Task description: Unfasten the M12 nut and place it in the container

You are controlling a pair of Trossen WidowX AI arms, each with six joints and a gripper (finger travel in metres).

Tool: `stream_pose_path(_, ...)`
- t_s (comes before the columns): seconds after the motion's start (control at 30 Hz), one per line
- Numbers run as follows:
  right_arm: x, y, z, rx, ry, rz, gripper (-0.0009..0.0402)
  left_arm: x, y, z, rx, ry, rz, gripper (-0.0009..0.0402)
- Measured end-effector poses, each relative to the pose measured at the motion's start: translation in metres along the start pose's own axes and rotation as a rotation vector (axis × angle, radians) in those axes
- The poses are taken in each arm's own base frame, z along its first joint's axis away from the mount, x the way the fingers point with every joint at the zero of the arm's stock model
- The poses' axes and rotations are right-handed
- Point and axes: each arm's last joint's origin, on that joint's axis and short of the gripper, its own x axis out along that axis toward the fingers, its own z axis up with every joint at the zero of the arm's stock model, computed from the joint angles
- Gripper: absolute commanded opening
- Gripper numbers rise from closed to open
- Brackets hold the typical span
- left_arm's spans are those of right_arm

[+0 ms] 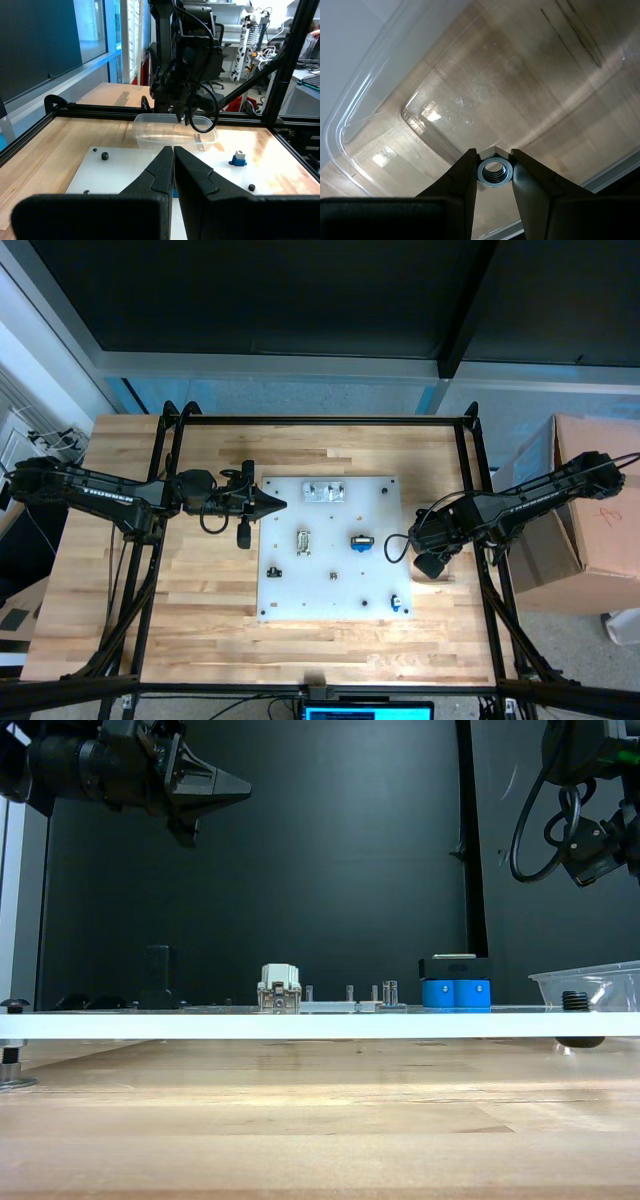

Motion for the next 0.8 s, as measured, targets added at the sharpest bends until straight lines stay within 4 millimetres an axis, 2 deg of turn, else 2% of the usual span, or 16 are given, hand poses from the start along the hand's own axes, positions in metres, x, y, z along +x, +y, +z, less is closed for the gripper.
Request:
stream_pose_path(0.27,0.0000,0.0000,0.0003,0.000,-0.007,-0.003,0.0016,0.0000,0.0000,0.0000,0.000,0.000,0.000,0.0000)
stream_pose_path(0.57,-0.0004,-0.0026,0.0044,0.000,-0.146,-0.089,0.0017,0.0000,0.0000,0.0000,0.000,0.000,0.000,0.0000)
stream_pose_path(0.8,-0.0015,-0.0040,0.0084,0.020,-0.270,-0.151,0.0044,0.0000,0.0000,0.0000,0.000,0.000,0.000,0.0000)
